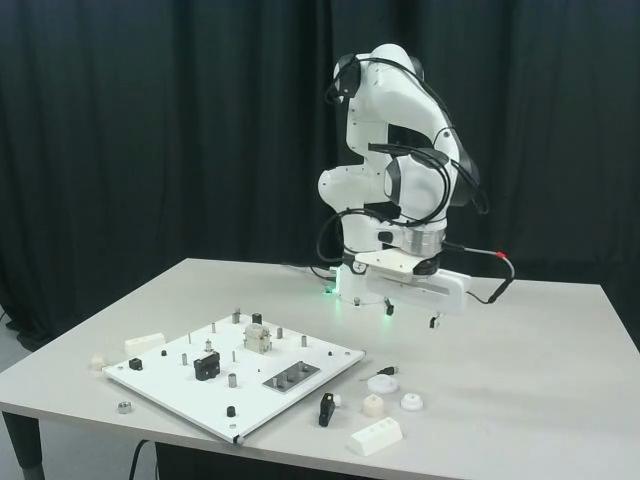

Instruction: Remove waterproof.

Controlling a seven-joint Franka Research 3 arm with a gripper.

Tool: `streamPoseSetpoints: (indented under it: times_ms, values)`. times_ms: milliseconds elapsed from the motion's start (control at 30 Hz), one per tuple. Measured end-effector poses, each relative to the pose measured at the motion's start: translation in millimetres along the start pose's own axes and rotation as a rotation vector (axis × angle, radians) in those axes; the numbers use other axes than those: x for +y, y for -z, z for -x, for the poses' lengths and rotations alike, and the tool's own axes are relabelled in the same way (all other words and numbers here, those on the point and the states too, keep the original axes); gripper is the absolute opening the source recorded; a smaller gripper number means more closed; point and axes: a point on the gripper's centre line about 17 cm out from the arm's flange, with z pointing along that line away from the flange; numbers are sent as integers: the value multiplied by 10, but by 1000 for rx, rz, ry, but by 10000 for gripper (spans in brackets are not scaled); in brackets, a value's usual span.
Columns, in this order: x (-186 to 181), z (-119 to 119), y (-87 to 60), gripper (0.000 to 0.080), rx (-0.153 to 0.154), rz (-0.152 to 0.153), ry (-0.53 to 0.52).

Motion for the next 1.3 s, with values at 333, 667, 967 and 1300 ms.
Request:
streamPoseSetpoints:
  times_ms: [333, 667, 967, 1300]
  values:
    - [140, -64, -10, 800, -4, 9, -21]
    - [394, -233, 15, 800, 17, 41, -35]
    - [684, -349, 102, 800, 16, 71, -26]
    - [1198, -447, 208, 800, -1, 112, 22]
